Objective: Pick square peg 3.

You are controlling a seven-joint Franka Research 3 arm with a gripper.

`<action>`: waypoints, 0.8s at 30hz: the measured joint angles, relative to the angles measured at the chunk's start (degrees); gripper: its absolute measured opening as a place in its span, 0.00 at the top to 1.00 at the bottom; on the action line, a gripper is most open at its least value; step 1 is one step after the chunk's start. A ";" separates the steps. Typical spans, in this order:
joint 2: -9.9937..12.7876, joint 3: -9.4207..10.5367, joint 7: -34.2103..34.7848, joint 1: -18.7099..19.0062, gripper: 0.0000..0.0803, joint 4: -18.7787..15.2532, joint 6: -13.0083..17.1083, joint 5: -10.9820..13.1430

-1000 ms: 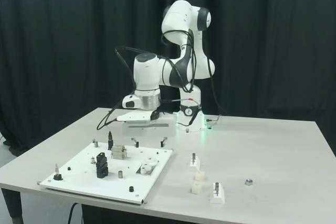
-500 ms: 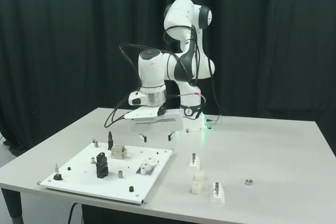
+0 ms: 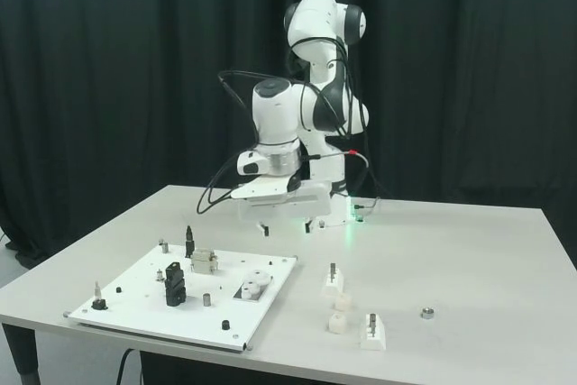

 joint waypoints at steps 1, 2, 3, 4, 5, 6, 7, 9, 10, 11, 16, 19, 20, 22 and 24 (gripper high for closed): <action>-0.25 0.00 0.25 0.14 0.00 -0.35 0.07 0.00; -0.51 0.00 0.53 0.29 0.00 -0.74 0.14 0.00; -0.73 0.00 0.80 0.42 0.00 -1.07 0.23 0.00; -0.97 0.01 1.09 0.56 0.00 -1.47 0.35 0.00; -1.23 0.01 1.31 0.71 0.00 -1.93 0.52 0.00; -1.48 0.01 1.48 0.86 0.00 -2.40 0.73 0.00; -1.73 0.01 1.64 1.03 0.00 -2.89 0.97 0.00; -2.22 0.04 1.91 1.34 0.00 -3.92 1.41 0.00; -2.47 0.07 2.06 1.48 0.00 -4.45 1.72 0.00; -2.74 0.09 2.24 1.65 0.00 -5.04 2.09 0.01; -4.07 0.18 2.83 2.61 0.00 -8.37 4.46 0.05; -4.98 0.20 3.03 3.28 0.00 -10.60 6.48 0.04; -5.27 0.20 3.12 3.46 0.00 -11.33 7.14 0.04; -5.90 0.20 3.42 3.82 0.00 -12.83 8.65 0.04; -6.43 0.20 3.73 4.06 0.00 -14.11 9.97 0.01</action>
